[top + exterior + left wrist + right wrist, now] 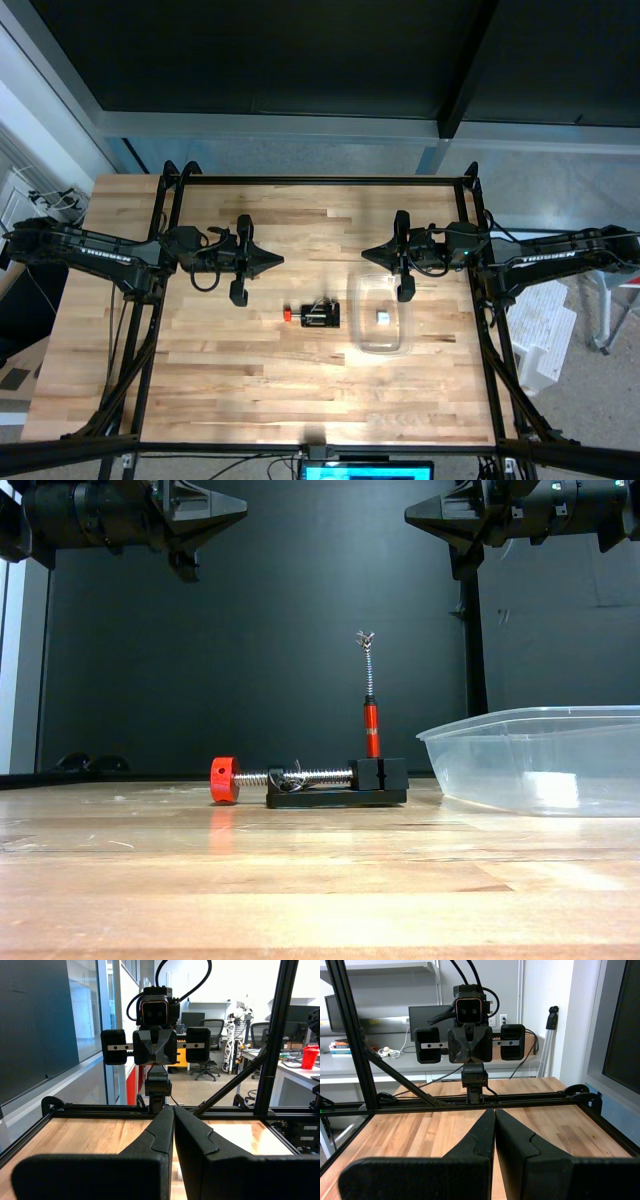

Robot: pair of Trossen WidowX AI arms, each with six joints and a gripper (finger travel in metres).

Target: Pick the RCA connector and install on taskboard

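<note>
The black vise [336,782] with its red knob [224,779] sits on the bare table. The red connector [371,730] stands upright on the vise with its braided cable [368,670] rising above it, and nothing holds it. From above, the vise [321,316] lies left of the clear tray [400,345], where the white block [383,317] shows nothing dark on it. My left gripper [280,260] hangs shut and empty behind and to the left of the vise. High over the tray's far end, my right gripper [365,252] is shut and empty.
A black frame rail [320,181] runs along the table's far edge, and posts stand at the sides. The tray [540,760] takes up the right near side in the low view. Each wrist view looks across at the opposite arm.
</note>
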